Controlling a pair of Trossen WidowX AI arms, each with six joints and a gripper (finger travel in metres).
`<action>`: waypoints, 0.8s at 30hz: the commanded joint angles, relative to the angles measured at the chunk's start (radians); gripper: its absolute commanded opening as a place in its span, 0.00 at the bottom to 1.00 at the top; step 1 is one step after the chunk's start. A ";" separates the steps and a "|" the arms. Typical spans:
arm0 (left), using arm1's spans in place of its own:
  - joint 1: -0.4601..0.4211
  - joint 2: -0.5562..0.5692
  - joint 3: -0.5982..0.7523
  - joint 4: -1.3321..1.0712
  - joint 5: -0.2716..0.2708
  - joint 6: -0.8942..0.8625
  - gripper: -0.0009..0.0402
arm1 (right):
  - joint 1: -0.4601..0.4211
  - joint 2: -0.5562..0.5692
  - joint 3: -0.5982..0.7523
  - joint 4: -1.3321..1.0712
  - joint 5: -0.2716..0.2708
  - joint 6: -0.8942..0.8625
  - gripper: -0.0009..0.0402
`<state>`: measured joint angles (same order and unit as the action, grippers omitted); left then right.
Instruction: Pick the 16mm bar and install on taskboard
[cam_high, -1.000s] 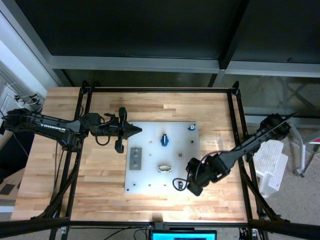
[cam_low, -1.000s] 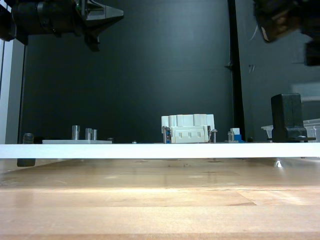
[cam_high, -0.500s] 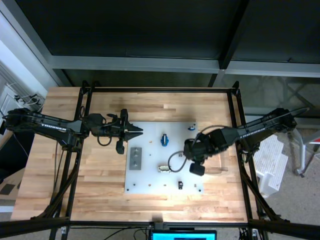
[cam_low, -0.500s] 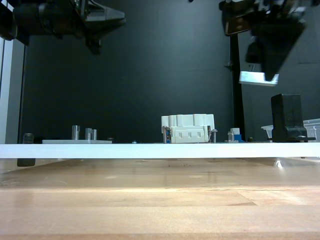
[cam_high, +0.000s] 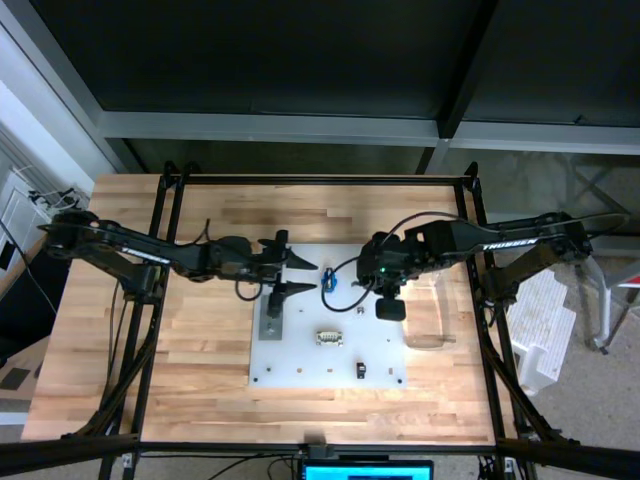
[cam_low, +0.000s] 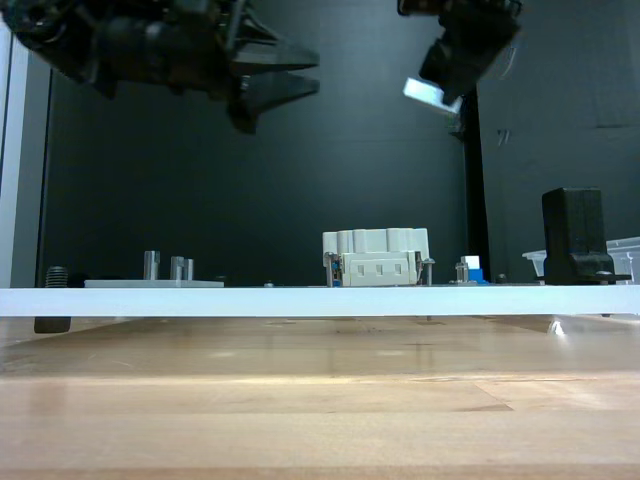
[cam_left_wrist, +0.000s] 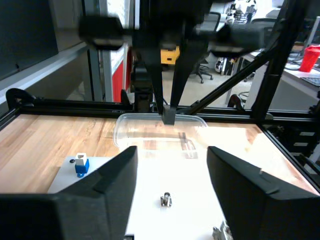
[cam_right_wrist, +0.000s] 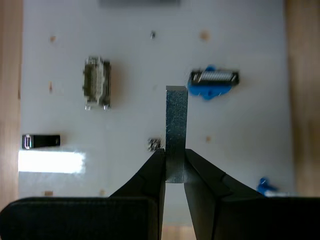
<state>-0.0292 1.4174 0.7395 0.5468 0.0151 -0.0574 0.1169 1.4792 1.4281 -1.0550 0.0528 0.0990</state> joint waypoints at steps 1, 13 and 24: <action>0.000 0.042 0.042 0.001 -0.001 -0.010 0.56 | 0.000 0.002 0.030 0.002 0.006 -0.019 0.07; 0.001 0.163 0.212 -0.107 -0.019 -0.023 0.63 | -0.006 0.002 0.043 0.009 0.008 -0.011 0.07; 0.001 0.215 0.308 -0.192 -0.011 -0.024 0.62 | -0.009 0.002 0.029 0.020 0.008 -0.006 0.07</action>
<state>-0.0288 1.6333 1.0412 0.3691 0.0036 -0.0814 0.1078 1.4807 1.4582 -1.0378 0.0597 0.0910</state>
